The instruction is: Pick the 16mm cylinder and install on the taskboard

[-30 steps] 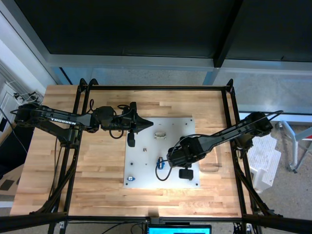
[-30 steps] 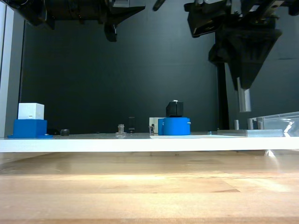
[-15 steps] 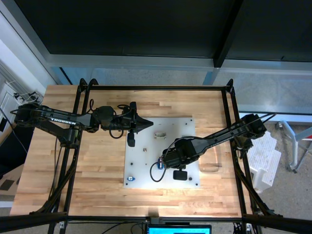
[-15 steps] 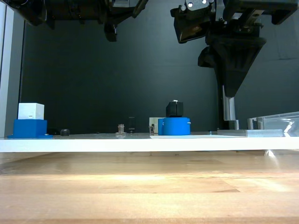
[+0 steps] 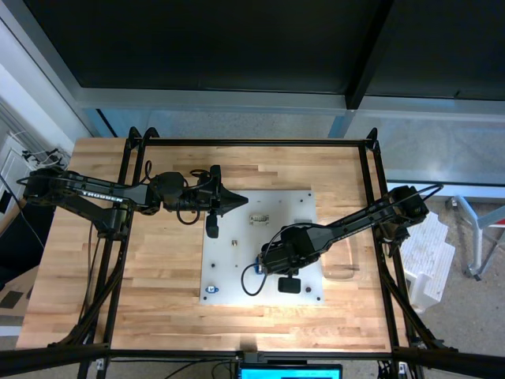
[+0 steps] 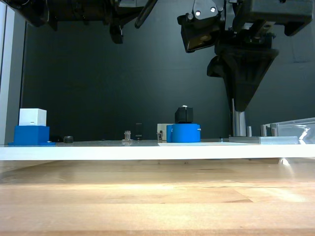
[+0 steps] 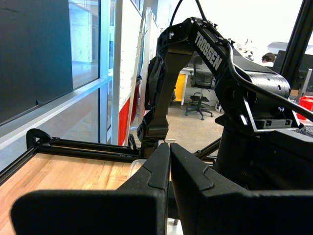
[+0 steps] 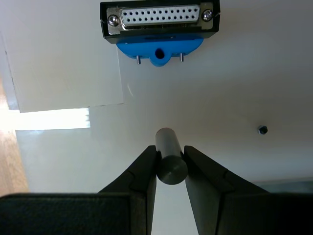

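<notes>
Right arm reaches inward, right claw (image 6: 239, 107) pointing straight down over the flat white plastic taskboard (image 5: 229, 278), clamping the smooth grey metal 16mm cylinder (image 8: 170, 163) upright, near the blue connector (image 8: 159, 52). Left claw (image 7: 169, 146) pressed together, level, high above the table (image 5: 158, 260).

White "TROSSEN" lettering on the left arm (image 5: 99, 189) and the right arm (image 7: 210, 49)

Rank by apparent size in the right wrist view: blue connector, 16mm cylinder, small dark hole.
blue connector
16mm cylinder, enlarged by nearness
small dark hole
Right gripper clamps it at the taskboard; left gripper, shut, hangs above its far edge.
</notes>
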